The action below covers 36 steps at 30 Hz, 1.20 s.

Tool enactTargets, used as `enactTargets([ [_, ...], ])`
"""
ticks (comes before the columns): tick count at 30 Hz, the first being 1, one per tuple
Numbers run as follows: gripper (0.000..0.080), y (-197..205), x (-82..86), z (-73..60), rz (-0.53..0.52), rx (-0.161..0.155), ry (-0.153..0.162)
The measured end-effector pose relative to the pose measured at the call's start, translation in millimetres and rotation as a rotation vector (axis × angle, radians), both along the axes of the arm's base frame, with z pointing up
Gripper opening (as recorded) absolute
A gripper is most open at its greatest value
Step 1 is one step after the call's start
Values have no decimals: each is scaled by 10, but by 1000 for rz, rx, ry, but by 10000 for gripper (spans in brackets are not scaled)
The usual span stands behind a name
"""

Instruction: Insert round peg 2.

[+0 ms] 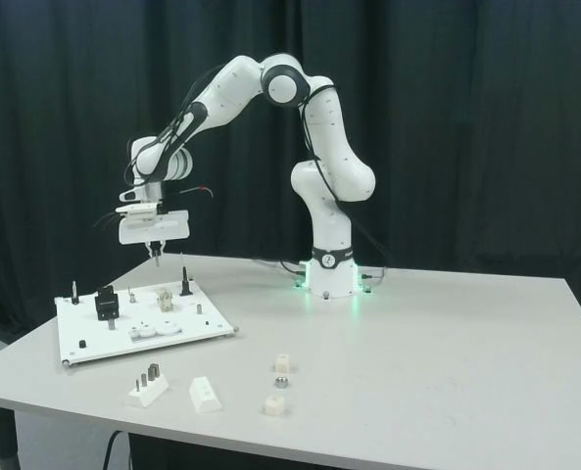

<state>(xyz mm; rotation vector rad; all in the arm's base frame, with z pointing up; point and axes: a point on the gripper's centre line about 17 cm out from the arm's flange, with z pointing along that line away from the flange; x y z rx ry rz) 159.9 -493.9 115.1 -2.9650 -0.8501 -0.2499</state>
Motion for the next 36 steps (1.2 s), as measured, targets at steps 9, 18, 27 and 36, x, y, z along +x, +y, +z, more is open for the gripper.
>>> enactTargets([
  [9, 71, 54, -53, -113, -24, -10, 19],
  [18, 71, 88, -20, -188, -61, -14, 43],
  [27, 71, 63, 38, -277, -82, -39, 86],
  [36, 71, 49, 70, -377, -82, -58, 120],
])
